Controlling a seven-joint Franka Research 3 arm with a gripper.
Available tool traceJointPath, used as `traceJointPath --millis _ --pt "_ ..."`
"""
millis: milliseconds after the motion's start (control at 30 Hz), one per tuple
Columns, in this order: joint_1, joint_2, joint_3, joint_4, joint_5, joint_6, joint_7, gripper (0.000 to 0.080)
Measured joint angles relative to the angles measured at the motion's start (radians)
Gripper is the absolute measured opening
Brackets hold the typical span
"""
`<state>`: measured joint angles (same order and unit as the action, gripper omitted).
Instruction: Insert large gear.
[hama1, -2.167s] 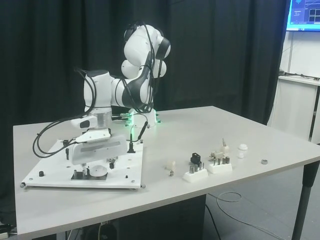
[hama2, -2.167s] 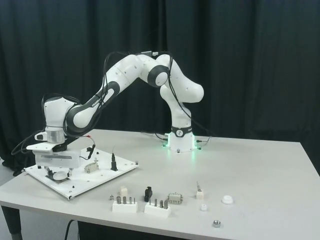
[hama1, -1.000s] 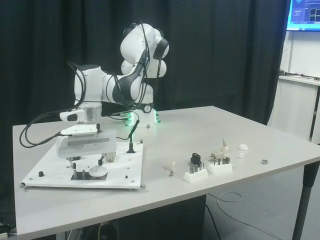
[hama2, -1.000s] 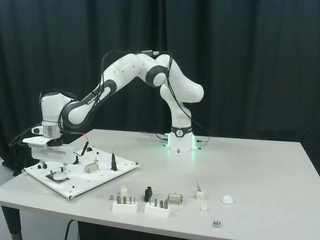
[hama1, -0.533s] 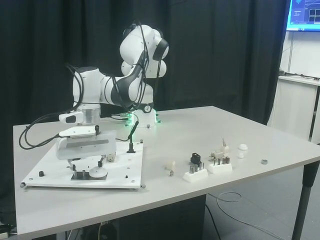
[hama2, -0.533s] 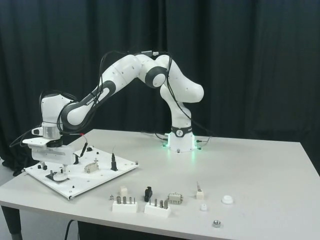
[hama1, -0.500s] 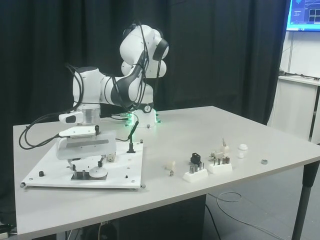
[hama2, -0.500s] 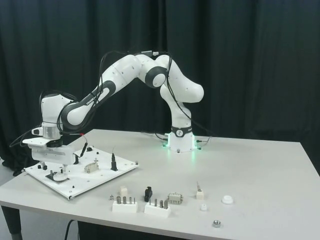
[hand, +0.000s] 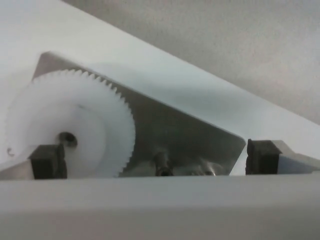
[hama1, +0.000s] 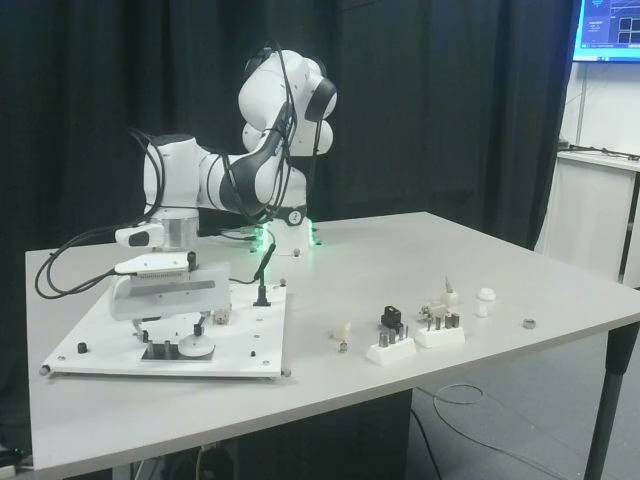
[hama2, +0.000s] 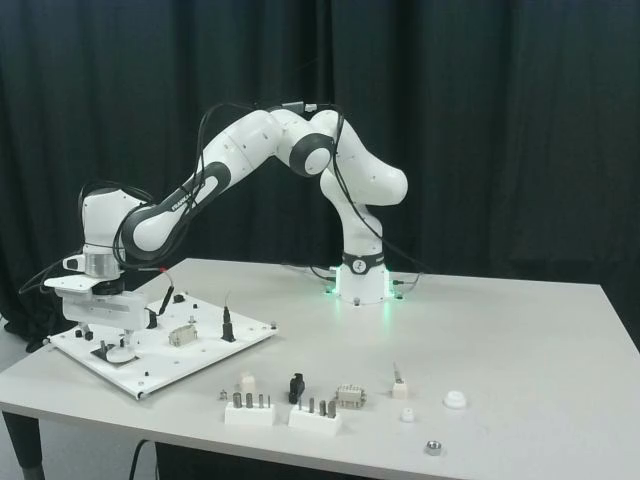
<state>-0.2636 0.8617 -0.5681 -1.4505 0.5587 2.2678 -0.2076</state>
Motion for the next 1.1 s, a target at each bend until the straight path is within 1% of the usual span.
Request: traceJointPath --millis 433,833,933,1100 --pt "-0.007 0.021 0.0 0.016 0.027 0.003 -0.006 0.08" --pt "-0.017 0.024 0.006 0.026 0.033 -0.001 -0.016 0.08" --pt "-0.016 0.024 0.006 0.03 0.033 -0.015 -0.016 0.08" --pt "-0.014 0.017 -0.001 0.046 0.033 -0.068 -0.012 0.08"
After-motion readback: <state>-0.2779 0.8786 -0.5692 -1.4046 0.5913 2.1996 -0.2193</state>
